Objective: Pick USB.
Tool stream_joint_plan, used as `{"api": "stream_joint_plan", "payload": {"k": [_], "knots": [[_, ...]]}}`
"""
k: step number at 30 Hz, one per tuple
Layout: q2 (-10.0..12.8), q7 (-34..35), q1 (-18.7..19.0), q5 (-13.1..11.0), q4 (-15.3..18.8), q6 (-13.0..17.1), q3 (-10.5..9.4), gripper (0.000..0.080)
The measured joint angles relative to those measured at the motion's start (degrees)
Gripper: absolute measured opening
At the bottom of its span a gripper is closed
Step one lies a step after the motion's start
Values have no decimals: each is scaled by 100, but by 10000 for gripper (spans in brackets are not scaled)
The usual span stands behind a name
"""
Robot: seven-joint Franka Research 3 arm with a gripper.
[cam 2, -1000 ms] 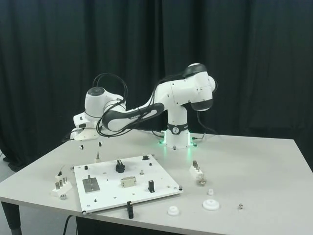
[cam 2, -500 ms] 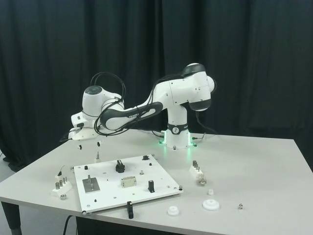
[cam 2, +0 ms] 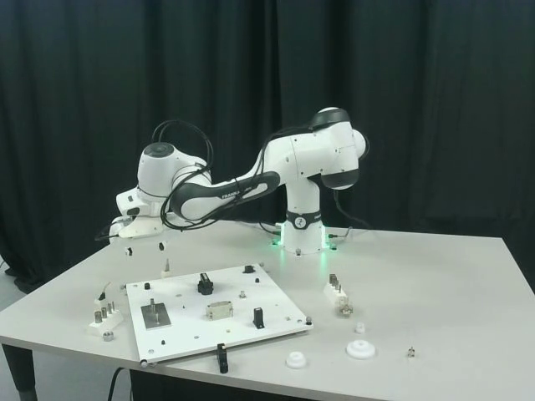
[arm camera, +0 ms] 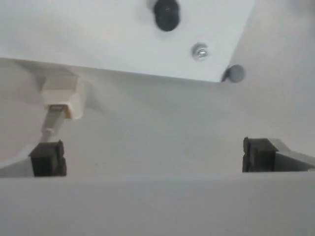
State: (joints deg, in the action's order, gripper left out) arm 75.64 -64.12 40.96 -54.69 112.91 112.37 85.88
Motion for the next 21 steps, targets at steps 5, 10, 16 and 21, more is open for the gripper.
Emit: {"api": "stream_joint_plan", "payload": {"k": [5,10,16,21], "knots": [[9,0,-142,0,-248,116,0,800],[43,-14,-342,0,-531,190,-11,800],[50,-349,-633,0,-887,221,-97,800],[61,-677,-868,-10,-1158,254,-177,800]]}}
